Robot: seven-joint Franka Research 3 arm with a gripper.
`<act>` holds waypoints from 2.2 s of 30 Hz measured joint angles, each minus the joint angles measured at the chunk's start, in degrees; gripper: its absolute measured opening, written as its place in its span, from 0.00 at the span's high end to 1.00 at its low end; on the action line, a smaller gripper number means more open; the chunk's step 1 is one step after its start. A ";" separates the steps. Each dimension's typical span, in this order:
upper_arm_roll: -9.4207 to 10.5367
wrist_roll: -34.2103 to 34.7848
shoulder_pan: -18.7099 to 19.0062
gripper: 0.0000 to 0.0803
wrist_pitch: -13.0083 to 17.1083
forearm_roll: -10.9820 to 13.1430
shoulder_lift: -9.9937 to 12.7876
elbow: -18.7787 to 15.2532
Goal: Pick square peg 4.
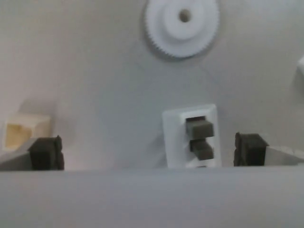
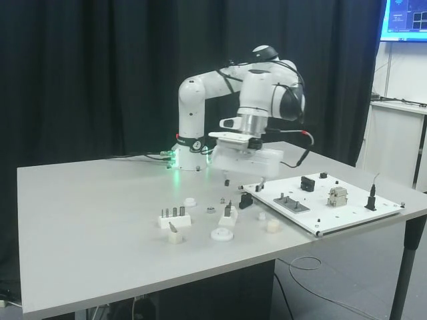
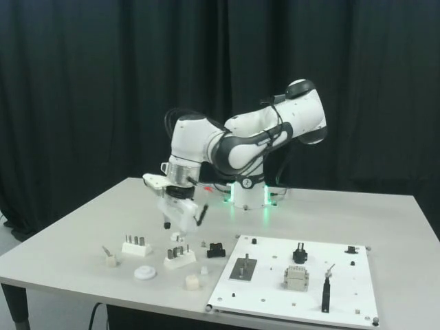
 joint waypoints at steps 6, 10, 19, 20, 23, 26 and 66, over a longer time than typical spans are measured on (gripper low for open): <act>-0.02 -0.24 -1.36 0.00 -1.31 2.27 0.06 -1.38; -0.04 -2.27 -2.27 0.00 -2.73 2.62 0.37 -1.63; -0.04 -8.68 -4.24 0.00 -5.52 3.02 1.82 -1.64; -0.03 -9.08 -4.40 0.00 -5.73 3.07 1.94 -1.64; 0.16 -9.95 -4.90 0.00 -6.39 3.22 2.05 -1.63; 0.46 -10.42 -5.36 0.00 -7.33 3.41 2.05 -1.59; 5.80 -10.86 -7.30 0.00 -4.69 5.32 3.42 0.19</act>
